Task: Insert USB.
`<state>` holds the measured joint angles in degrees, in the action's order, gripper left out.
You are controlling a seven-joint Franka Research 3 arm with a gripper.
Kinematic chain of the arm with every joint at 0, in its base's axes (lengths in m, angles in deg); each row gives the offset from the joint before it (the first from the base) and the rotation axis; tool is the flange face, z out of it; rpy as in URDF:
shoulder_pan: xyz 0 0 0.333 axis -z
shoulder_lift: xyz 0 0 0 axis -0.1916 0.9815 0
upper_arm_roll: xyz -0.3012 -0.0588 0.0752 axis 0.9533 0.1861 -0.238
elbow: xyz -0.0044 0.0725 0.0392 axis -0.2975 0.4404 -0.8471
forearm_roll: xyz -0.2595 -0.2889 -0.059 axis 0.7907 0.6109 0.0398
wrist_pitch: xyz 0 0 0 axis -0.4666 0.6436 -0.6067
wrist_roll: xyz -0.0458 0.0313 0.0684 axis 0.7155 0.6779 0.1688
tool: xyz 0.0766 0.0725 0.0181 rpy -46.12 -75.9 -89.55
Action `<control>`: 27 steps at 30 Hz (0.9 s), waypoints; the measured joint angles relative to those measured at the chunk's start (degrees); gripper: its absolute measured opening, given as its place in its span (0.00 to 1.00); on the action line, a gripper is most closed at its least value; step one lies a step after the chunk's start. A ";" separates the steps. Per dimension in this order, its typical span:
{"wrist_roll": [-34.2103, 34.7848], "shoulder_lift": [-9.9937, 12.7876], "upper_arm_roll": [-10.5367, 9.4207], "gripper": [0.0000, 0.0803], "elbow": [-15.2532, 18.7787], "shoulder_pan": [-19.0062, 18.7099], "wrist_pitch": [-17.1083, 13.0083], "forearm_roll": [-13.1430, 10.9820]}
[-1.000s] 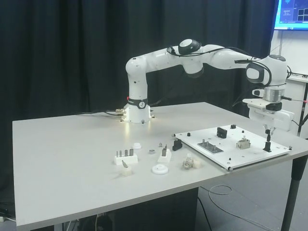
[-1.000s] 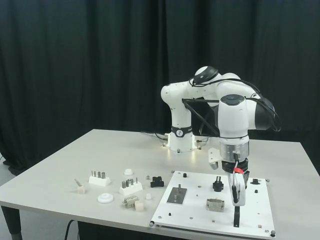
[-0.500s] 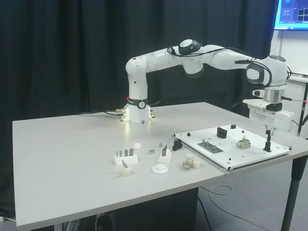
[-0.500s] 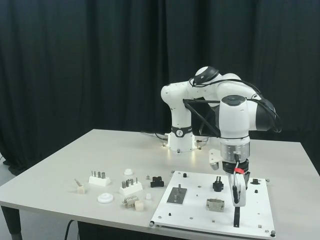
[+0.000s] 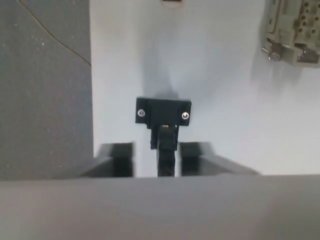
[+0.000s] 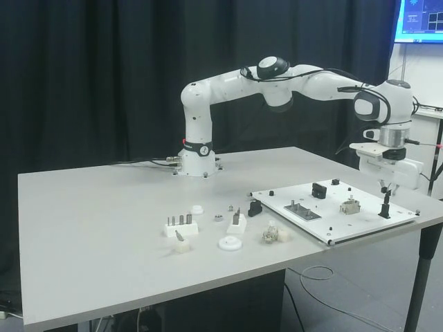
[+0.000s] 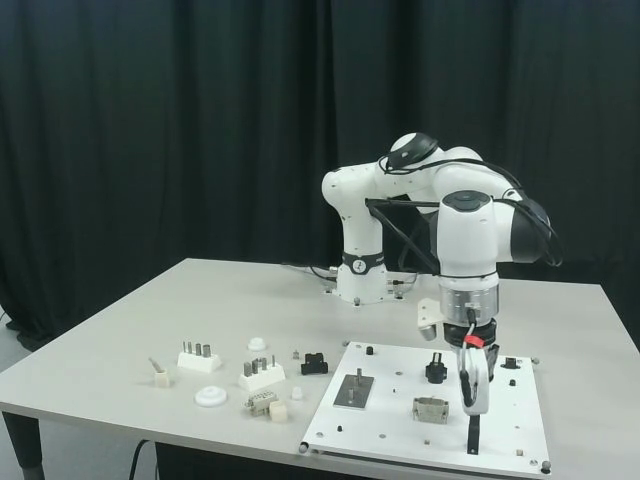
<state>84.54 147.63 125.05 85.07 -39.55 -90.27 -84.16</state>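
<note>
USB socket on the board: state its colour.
Black, USB socket standing on the white board; clearest in the wrist view.

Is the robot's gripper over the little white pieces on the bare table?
No, the gripper hangs over the white board, above the black USB stick; the little white pieces lie apart.

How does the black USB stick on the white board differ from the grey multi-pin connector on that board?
The USB stick is black, slim and upright; the connector is grey, squat and broad. The stick stands under the gripper near the board's edge; the connector sits apart, beside it. Both are on the board.
</note>
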 joint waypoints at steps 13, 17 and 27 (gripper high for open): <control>-0.89 -0.17 0.63 0.84 0.07 0.16 0.38 0.76; -0.83 -0.64 0.78 0.97 0.06 0.19 1.18 0.76; -0.82 -1.87 1.46 0.99 0.06 0.13 3.22 0.72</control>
<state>83.72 145.76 126.51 85.13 -39.42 -87.06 -83.45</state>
